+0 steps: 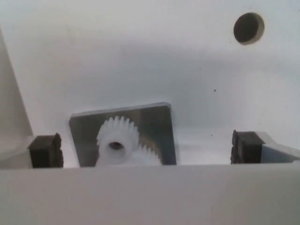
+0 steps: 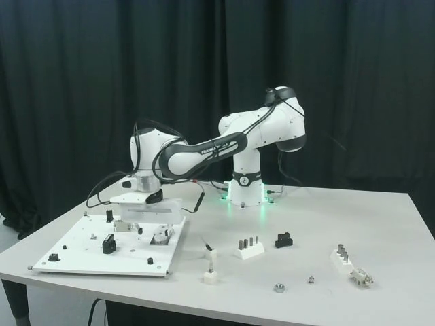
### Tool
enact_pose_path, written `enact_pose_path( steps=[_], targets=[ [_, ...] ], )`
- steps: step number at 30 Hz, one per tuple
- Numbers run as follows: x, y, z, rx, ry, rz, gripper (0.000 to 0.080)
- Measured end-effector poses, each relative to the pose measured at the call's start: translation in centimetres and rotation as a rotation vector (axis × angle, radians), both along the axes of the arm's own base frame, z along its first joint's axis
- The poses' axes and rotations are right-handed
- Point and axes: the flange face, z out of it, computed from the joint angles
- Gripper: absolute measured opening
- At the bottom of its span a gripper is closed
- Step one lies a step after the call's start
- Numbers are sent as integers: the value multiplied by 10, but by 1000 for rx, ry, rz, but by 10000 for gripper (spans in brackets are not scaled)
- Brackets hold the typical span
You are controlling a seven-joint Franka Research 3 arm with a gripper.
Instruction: Insert small gear.
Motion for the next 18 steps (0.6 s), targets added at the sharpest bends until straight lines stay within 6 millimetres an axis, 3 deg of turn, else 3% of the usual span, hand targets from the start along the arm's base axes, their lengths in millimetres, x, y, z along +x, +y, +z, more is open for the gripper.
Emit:
enact_pose_path(
  steps=[18],
  targets=[
    [-6,4,-14,7,14,-5,800]
  ],
)
